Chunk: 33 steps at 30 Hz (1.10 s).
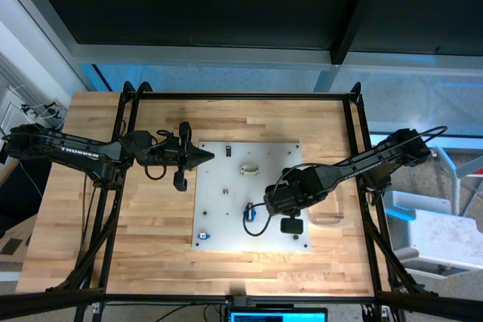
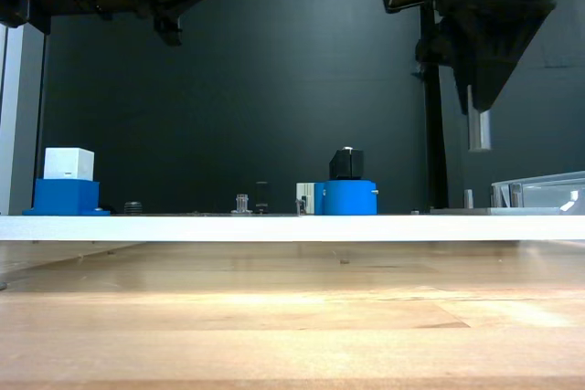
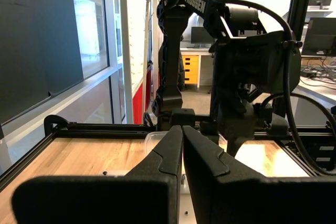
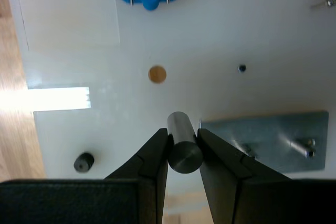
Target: Pick the 16mm cylinder and place it in the taskboard
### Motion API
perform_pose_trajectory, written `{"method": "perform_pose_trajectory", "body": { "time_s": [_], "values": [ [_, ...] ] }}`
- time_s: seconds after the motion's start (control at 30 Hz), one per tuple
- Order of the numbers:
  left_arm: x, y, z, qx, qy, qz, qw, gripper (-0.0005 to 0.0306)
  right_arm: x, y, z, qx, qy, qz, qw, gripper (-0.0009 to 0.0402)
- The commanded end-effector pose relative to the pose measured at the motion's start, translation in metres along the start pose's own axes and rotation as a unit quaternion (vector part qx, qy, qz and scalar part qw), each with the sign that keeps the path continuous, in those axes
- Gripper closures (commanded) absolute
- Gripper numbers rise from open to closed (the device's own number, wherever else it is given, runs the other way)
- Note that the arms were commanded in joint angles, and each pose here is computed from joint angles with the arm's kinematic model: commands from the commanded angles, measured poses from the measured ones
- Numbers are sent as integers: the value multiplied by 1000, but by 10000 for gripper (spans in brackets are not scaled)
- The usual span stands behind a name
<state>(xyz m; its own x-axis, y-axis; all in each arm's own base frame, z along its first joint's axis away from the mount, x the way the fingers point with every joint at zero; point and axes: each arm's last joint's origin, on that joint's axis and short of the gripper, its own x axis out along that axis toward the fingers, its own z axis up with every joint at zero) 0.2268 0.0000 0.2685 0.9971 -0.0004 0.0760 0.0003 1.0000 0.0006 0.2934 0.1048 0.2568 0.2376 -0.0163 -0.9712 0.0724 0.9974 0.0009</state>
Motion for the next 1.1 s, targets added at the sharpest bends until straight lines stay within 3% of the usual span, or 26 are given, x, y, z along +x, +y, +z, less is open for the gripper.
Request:
{"method": "perform_pose_trajectory", "body": {
  "time_s": [0.03,0.37,0.5,0.83,1.1],
  "values": [
    [0,0,0,0,0,0,1000,300,5,0,4,2,0,11,1000,370],
    [0,0,0,0,0,0,1000,300,17,2,15,-2,0,11,1000,370],
    [0,0,0,0,0,0,1000,300,22,3,18,-4,4,21,1000,370],
    [0,0,0,0,0,0,1000,300,32,5,22,-6,2,22,1000,370],
    [0,0,0,0,0,0,1000,300,33,5,23,-8,0,22,1000,370]
  ]
}}
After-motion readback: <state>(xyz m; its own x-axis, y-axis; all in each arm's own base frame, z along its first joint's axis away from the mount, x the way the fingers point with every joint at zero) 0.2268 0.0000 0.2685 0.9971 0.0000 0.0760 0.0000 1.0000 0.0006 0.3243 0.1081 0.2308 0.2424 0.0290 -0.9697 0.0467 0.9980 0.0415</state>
